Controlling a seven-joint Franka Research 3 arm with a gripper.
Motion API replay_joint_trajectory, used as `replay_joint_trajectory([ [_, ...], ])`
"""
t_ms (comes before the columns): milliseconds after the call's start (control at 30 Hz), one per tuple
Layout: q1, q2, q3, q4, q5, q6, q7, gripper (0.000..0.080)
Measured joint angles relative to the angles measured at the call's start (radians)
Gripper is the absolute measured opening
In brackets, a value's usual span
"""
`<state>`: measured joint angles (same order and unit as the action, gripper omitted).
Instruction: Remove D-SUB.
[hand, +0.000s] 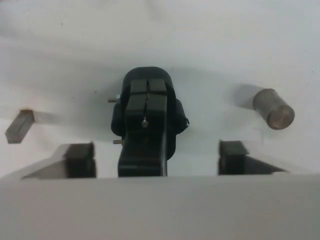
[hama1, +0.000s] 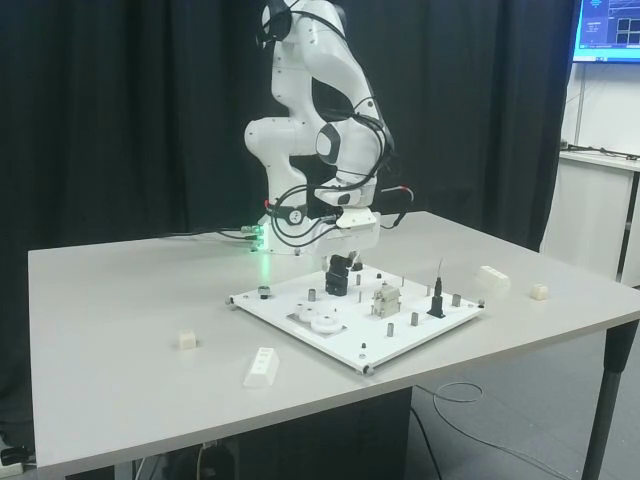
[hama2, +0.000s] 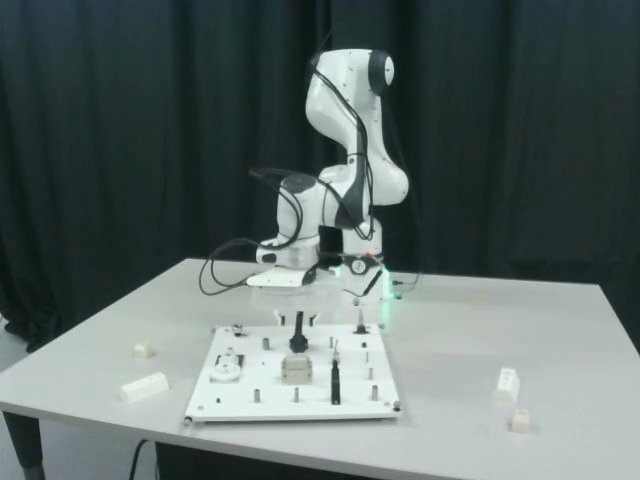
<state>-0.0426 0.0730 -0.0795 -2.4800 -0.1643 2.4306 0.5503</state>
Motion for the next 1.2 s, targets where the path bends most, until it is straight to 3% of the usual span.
replay_joint_trajectory([
  [167, 0.000, 0.001, -0.001, 0.000, 0.000, 0.000, 0.000, 0.0546],
  [200, 0.000, 0.001, -0.001, 0.000, 0.000, 0.000, 0.000, 0.0387],
  [367, 0.000, 0.001, 0.000, 0.000, 0.003, 0.000, 0.001, 0.0387],
  [400, 0.001, 0.001, 0.001, 0.000, 0.008, -0.001, 0.001, 0.0206],
  [667, 0.003, -0.002, 0.002, 0.003, 0.009, -0.011, 0.002, 0.0206],
  [700, 0.003, -0.004, 0.002, 0.004, 0.009, -0.016, 0.002, 0.0155],
  [1200, 0.010, -0.097, 0.002, 0.045, 0.018, -0.163, 0.002, 0.0154],
])
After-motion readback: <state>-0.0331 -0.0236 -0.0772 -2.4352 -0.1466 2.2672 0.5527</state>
